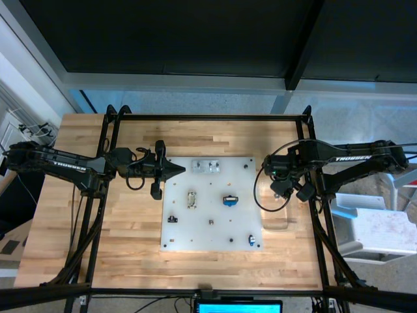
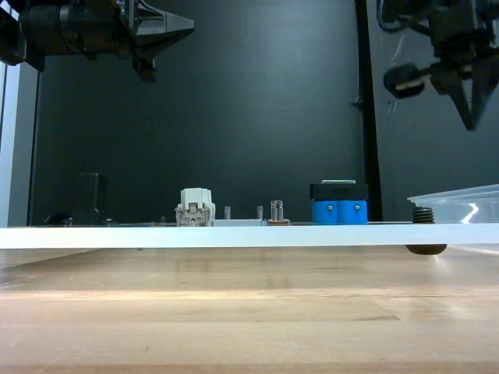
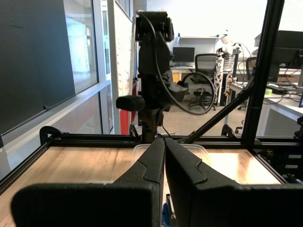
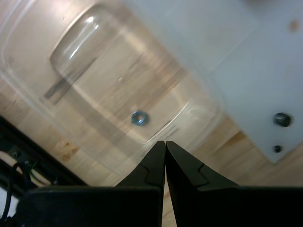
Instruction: Pick the M12 fastener and fasten on the M12 threads
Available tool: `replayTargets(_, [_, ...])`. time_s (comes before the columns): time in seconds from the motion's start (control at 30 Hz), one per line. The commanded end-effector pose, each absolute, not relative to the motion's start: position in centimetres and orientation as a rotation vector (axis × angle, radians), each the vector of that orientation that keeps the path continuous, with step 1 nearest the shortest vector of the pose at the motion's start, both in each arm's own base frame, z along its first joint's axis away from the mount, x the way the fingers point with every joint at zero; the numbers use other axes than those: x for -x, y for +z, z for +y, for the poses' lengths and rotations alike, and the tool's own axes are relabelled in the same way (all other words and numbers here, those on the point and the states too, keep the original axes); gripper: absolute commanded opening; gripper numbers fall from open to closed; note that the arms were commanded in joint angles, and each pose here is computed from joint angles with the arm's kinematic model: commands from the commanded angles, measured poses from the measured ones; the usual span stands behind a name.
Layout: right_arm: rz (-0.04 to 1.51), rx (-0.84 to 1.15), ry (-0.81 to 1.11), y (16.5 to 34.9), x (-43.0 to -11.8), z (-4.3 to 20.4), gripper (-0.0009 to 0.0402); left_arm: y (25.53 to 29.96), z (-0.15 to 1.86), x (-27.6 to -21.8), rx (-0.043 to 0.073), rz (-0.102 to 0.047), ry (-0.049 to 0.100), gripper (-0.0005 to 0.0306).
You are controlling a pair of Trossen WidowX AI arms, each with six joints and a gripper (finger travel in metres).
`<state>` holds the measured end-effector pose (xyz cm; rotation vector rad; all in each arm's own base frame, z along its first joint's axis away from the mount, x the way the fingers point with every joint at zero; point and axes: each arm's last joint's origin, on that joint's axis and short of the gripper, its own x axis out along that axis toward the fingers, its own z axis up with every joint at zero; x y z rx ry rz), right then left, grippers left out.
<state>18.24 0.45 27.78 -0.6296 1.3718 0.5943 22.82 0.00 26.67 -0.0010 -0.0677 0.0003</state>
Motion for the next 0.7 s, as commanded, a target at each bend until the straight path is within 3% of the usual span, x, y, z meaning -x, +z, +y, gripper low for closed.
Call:
replayTargets(0.03, [1.404,0.642,0.588,26.8,-18.1,0.4,0.0009,26.68,0.00,-22.82,0.001,-0.068,0.000,0.0000])
replayTargets(0.4, [1.406,0.679,0.617,23.6,-18.0,0.7,0.0116,26.68,0.00,-22.82,0.001,-0.068,0.000,0.0000])
replayTargets(0.7, [1.451,0.676,0.604,21.9,-17.5,1.0,0.0134,26.68,0.00,-22.82,0.001,-0.068,0.000,0.0000])
